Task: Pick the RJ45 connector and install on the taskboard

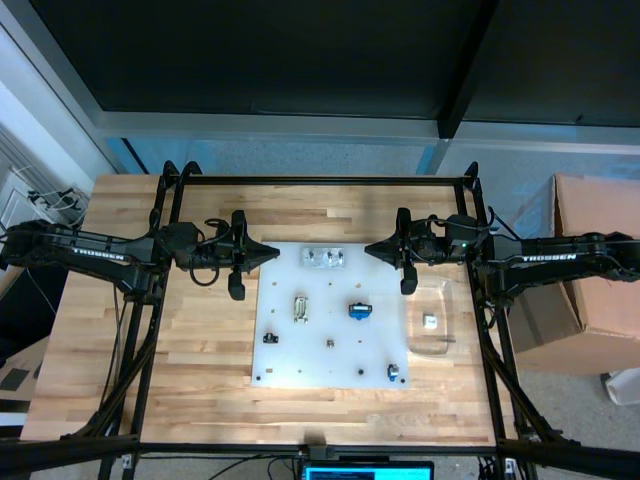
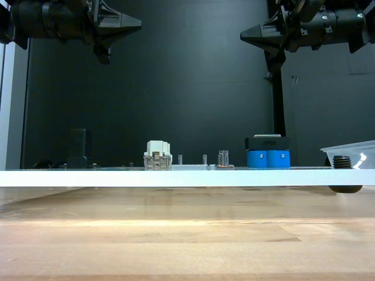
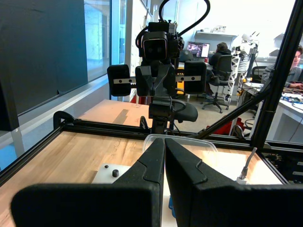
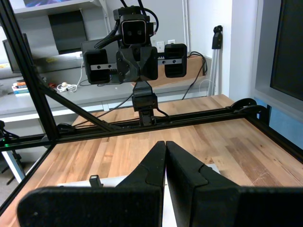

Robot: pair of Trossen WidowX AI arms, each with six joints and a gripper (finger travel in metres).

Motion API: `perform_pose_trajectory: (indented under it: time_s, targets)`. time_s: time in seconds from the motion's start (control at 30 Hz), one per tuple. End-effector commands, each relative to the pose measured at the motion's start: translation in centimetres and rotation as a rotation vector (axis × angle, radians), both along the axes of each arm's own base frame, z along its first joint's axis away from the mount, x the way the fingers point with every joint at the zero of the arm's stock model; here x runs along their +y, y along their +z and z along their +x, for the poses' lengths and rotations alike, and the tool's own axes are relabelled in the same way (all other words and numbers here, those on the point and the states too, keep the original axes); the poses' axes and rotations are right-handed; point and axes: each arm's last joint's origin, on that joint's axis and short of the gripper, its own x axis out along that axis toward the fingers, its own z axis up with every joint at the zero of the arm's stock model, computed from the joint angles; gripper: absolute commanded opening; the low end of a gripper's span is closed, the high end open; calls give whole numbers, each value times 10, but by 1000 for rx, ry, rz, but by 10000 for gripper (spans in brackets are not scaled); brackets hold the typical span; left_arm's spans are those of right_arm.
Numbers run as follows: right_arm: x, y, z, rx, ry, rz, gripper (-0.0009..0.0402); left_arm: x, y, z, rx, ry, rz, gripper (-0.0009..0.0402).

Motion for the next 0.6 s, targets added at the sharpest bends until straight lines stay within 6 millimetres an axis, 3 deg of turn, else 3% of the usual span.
perform_pose_trajectory:
  time_s: [0.03,0.6]
  targets:
    - [1,8,1,-21,3,2,0,0,0,0,0,0,0,0]
    - [1,13,2,-34,0,5,0,0,0,0,0,0,0,0]
